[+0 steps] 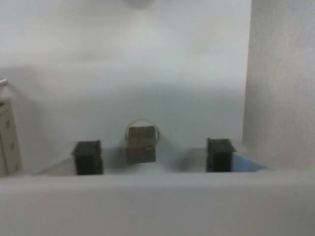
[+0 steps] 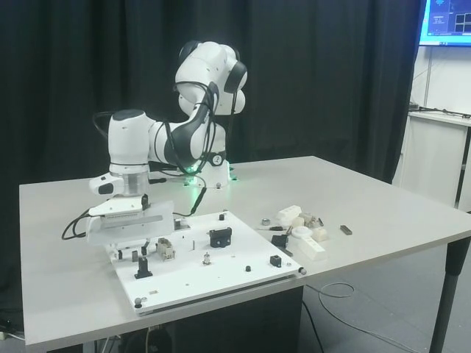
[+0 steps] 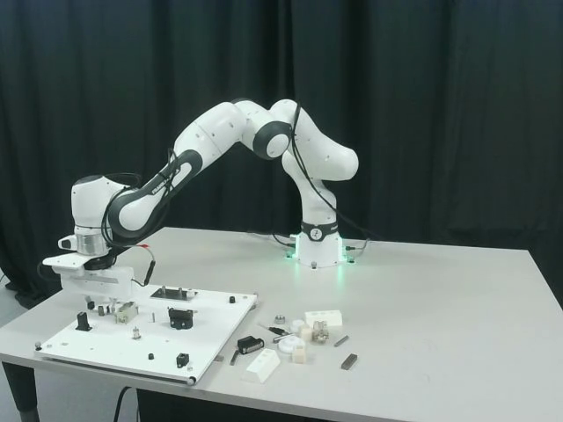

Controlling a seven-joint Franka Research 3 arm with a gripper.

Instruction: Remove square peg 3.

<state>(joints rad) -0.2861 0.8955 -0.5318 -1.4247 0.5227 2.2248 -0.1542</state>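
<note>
Peg (image 1: 141, 145) | centred between the fingers (image 1: 156, 156) | fingers spread, touching nothing

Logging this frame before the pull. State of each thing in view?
gripper: open, fingers either side of the peg, not touching it
peg: between the fingers, on the white board, not gripped
board: flat on the table, fixtures standing on it
arm: reaching over the board's far corner, wrist low
loose parts: lying on the table beside the board
</note>
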